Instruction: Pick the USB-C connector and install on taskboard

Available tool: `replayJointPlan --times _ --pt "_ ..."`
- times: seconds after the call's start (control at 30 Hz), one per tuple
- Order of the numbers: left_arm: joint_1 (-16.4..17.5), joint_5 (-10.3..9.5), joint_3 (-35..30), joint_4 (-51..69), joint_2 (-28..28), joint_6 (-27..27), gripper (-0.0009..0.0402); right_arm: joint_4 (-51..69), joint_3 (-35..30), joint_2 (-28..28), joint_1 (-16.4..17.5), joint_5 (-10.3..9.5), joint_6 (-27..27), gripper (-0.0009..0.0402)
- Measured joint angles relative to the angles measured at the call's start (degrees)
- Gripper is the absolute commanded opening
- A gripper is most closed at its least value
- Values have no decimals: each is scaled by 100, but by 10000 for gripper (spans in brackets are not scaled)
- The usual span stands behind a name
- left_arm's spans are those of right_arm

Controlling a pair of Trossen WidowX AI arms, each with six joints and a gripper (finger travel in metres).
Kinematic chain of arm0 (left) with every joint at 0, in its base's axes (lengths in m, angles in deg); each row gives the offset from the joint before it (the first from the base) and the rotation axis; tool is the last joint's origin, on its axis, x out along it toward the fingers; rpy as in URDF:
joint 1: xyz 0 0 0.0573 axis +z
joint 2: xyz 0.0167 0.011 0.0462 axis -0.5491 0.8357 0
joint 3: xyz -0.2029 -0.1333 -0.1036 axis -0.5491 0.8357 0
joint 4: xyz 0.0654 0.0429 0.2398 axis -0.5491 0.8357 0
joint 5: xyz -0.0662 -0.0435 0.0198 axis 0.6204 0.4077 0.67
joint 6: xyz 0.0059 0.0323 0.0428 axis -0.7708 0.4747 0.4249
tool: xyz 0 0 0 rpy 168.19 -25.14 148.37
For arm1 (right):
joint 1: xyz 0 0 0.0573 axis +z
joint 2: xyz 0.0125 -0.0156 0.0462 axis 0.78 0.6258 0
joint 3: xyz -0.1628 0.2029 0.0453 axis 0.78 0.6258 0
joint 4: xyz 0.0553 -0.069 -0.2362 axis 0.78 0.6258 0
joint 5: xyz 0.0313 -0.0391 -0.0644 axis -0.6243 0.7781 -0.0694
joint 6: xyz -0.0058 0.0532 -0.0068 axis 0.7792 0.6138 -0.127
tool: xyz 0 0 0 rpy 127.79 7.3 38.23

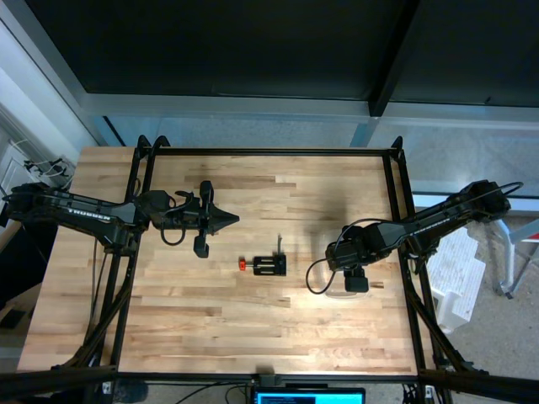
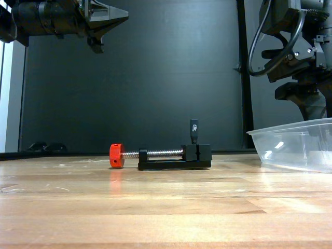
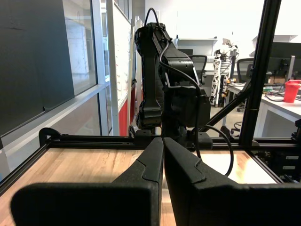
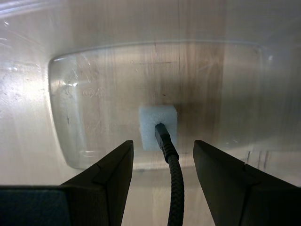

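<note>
**Wooden table, black block at centre, plug in the tray at right**

Pale wooden table (image 1: 210,328) inside a black frame (image 1: 269,152), with a dark wall (image 2: 155,78) beyond the far edge. From the left edge, left arm (image 1: 76,212) held level, high above the boards. At its end, left gripper (image 3: 163,141): points right, pinched fully together on nothing, well to the left of the taskboard and above it. From the right edge, right arm (image 1: 446,210) angled inward and bent down. At its end, right gripper (image 4: 162,143): hangs over the clear tray (image 2: 293,148), spread wide, gripping nothing. Sits on the table's right half, that tray, near the taskboard but apart from it.

Near mid-table, taskboard (image 2: 174,160): low black block lying left to right, silver threaded rod (image 2: 161,153) running to a red-orange knob (image 2: 116,155) at the left end, thin dark pin (image 2: 193,129) upright on the right part.

On the tray floor, white foam square (image 4: 151,120), lying flat. Between the spread fingers (image 4: 110,169) and touching neither, USB-C connector (image 4: 163,134) at the tip of a black braided cable (image 4: 175,188). Overlaps the foam square with its end; contact between them not clear.
</note>
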Motion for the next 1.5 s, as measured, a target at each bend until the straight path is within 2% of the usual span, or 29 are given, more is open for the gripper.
replayJointPlan --times 0.73,1.17,1.5 --pt "0 0 0 2 0 2 0 -149 101 -4 -4 0 -127 89" --pt "0 0 0 0 0 2 0 -166 92 -7 -7 -2 -278 -2" --pt "0 -2 0 2 0 2 0 -195 46 -9 -7 -2 -278 0"
